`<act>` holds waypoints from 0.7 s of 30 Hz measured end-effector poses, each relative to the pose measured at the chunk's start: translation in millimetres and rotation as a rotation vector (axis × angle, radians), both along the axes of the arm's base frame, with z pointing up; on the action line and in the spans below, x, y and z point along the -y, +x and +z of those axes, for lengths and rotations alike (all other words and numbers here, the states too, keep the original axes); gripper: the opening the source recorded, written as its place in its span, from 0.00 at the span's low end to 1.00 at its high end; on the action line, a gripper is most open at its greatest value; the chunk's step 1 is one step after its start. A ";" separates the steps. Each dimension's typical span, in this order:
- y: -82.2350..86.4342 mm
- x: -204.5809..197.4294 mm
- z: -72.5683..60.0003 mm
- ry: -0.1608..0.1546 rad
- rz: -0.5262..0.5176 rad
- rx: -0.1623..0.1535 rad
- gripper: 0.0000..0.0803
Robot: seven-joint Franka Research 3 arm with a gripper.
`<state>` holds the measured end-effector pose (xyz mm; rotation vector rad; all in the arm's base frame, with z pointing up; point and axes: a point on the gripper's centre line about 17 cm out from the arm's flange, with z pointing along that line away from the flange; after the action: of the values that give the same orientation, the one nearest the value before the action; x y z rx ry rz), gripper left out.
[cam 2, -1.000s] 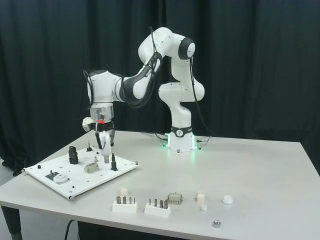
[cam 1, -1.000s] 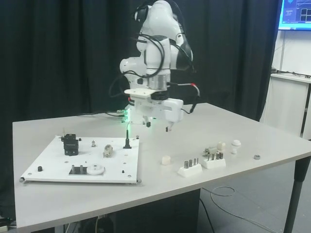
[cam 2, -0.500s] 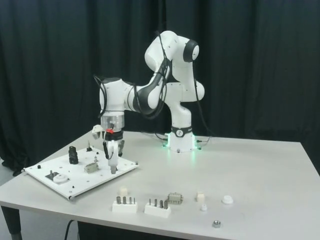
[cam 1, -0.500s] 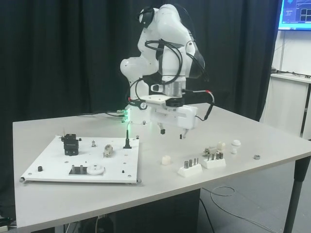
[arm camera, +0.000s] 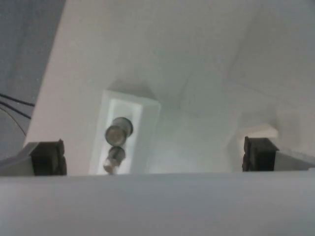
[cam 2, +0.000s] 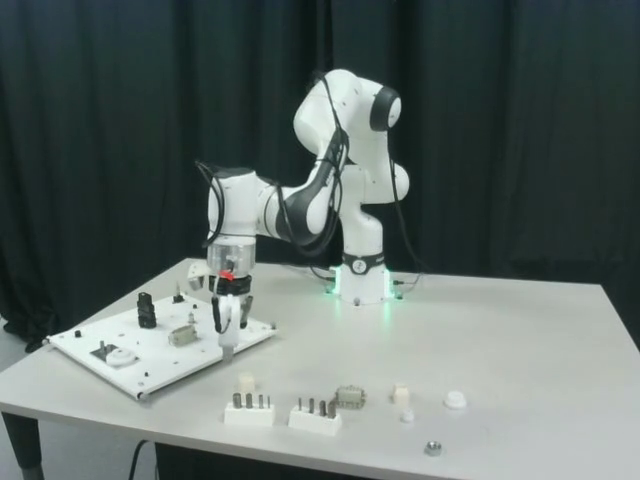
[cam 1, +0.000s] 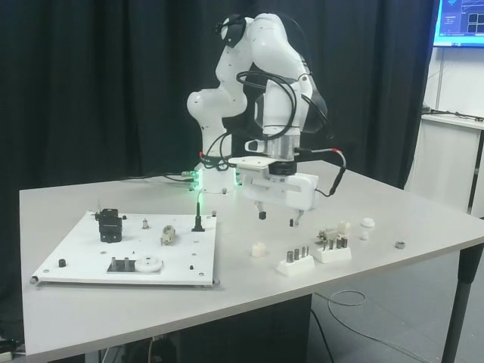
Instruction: Pick round peg 4.
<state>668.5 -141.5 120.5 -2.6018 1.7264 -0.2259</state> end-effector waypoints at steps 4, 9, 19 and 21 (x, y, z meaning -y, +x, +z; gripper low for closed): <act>7.9 -3.2 -2.9 -0.007 0.002 0.004 1.00; 17.7 -5.6 -7.5 -0.017 0.006 0.007 1.00; 27.6 -4.0 -22.9 -0.034 0.017 -0.006 1.00; 28.8 -4.0 -26.2 -0.034 0.018 -0.009 1.00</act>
<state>697.3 -137.5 94.3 -2.6446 1.7164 -0.2452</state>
